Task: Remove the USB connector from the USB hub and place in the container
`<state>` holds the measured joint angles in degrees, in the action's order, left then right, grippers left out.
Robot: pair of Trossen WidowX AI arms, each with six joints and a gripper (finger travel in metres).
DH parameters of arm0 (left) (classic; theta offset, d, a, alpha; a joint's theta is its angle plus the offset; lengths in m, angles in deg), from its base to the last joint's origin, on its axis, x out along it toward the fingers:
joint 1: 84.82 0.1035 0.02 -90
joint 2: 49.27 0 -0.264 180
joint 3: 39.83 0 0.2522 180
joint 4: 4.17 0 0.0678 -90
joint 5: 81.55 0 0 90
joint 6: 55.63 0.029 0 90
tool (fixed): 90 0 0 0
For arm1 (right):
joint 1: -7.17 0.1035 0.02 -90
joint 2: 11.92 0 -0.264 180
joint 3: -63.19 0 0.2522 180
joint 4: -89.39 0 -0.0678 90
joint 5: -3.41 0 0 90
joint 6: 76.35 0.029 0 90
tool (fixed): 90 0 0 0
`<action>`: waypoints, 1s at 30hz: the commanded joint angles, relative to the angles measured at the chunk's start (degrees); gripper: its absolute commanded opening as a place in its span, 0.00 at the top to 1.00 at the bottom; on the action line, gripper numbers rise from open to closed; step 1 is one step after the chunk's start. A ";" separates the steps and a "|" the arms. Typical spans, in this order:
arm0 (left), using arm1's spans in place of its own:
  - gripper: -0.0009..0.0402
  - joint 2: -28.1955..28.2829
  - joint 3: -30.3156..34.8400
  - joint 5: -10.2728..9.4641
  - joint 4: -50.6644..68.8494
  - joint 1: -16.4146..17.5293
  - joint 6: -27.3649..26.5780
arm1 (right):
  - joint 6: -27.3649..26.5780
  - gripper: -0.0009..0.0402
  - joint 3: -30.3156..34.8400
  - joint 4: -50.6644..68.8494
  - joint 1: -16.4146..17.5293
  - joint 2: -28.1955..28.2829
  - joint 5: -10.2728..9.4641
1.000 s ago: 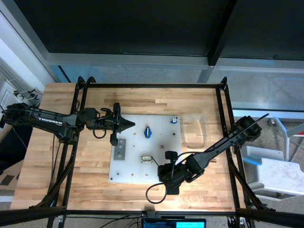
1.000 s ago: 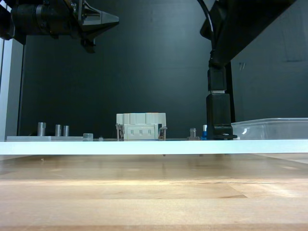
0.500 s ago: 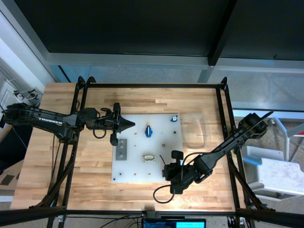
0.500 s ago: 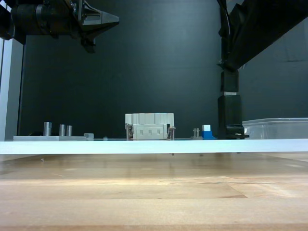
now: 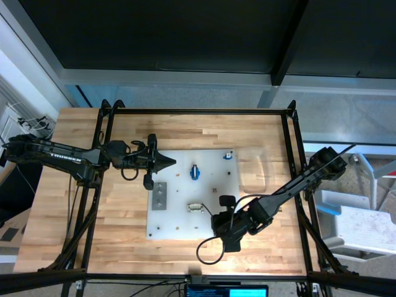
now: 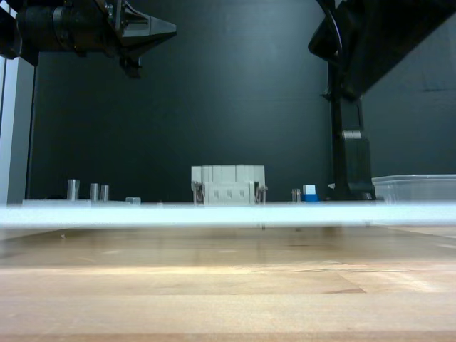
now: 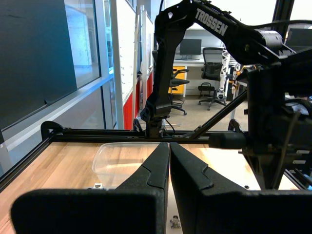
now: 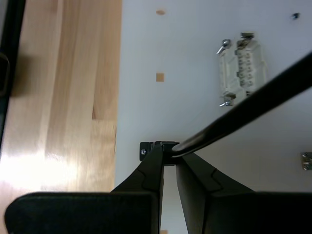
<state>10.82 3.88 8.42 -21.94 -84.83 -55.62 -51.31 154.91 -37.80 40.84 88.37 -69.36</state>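
Right gripper (image 8: 168,151) clamped on the USB connector (image 8: 243,109), right at the USB hub (image 8: 147,149)

Left gripper (image 5: 172,163) hangs high over the white board's (image 5: 179,185) left side, pinched shut, empty. Grey block (image 5: 159,197), blue plug (image 5: 194,171) and silvery socket (image 5: 195,208) sit mid-board, socket nearest the cable. Container (image 5: 252,170) sits beside the board's far-right edge, well apart from the hub.

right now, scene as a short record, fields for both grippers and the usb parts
left gripper: shut, parked above the white board's far left corner
right gripper: shut on the USB connector, down at the USB hub
USB connector: plug at the hub, cable trailing off
USB hub: at the board's near edge
container: on the table right of the board, connector not in it
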 commanded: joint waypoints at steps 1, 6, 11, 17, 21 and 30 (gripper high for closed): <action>0.98 0.02 0.00 0.00 -0.04 0.00 0.00 | -1.73 0.98 1.66 1.27 -0.59 1.25 -2.38; 0.98 0.02 0.00 0.00 0.07 0.00 0.00 | -3.06 0.98 3.50 3.17 -0.94 2.27 -2.45; 0.98 0.02 0.00 0.00 0.00 0.02 0.00 | -1.64 0.98 3.63 3.50 -0.92 2.10 -1.77; 0.98 0.02 0.00 0.00 0.02 0.00 0.00 | 2.51 0.98 2.82 3.17 0.28 0.61 1.73; 0.98 0.00 0.00 0.00 0.02 0.00 0.00 | 5.01 0.98 0.76 1.77 0.94 -1.20 2.78; 0.98 0.02 0.00 0.00 0.00 0.00 0.00 | 7.58 0.98 -4.15 -2.27 2.08 -4.46 5.51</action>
<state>10.82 3.88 8.42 -21.89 -84.83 -55.64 -44.05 151.50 -39.55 42.92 84.20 -63.63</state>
